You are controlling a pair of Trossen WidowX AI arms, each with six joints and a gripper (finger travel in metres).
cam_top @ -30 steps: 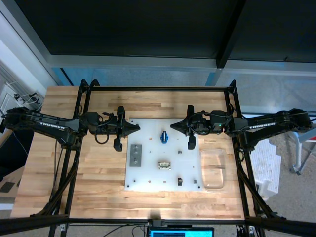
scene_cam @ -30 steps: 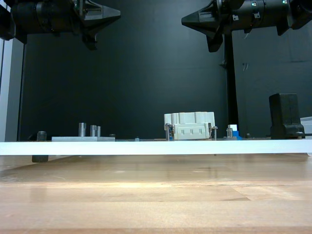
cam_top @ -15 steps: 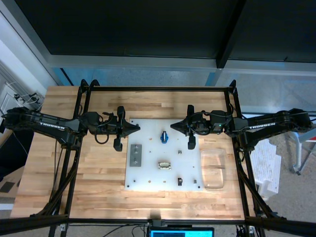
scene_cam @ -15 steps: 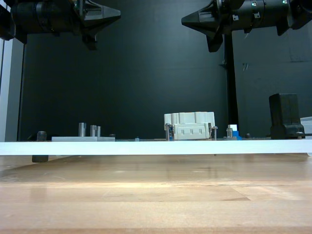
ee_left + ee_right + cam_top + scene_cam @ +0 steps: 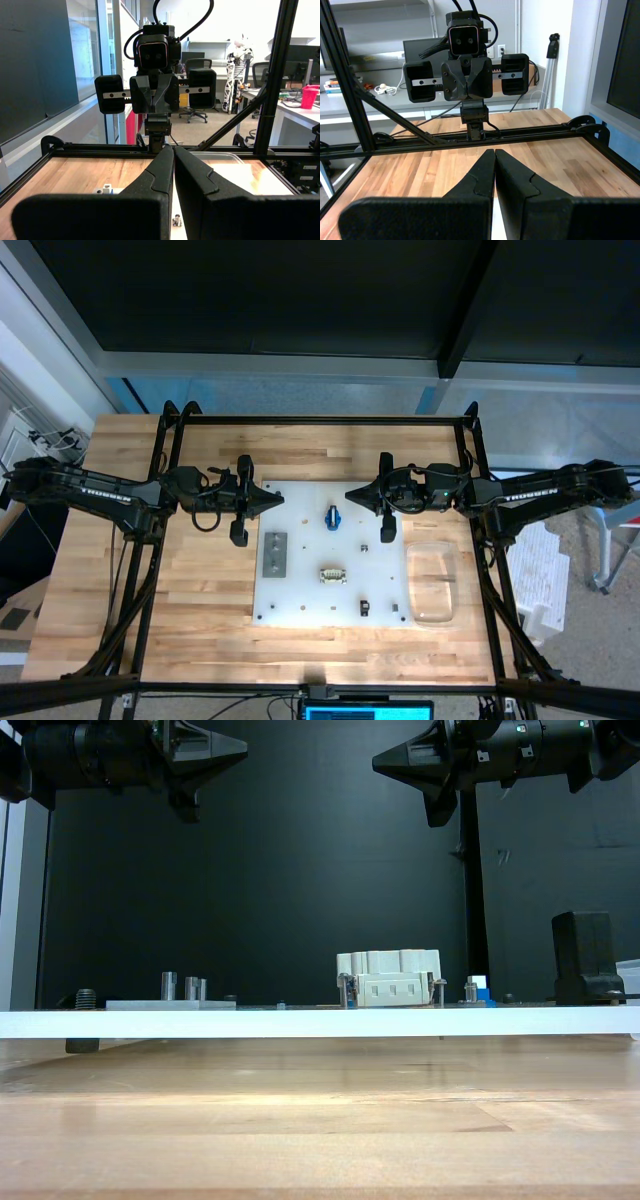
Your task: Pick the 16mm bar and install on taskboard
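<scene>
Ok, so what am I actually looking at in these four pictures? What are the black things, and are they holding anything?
Two black robot arms stand at the edges of a wooden table and reach inward. One picture looks down from above and one looks level along the table top. The other two come from cameras on the arms themselves, so each arm sees the other one facing it.

The left gripper and the right gripper hang high above the far part of the white taskboard. Both are pinched shut and hold nothing.

On the board sit a blue piece, a grey block and a pale connector. A clear tray lies beside the board on the right. The 16mm bar to be installed is too small to pick out here.
</scene>
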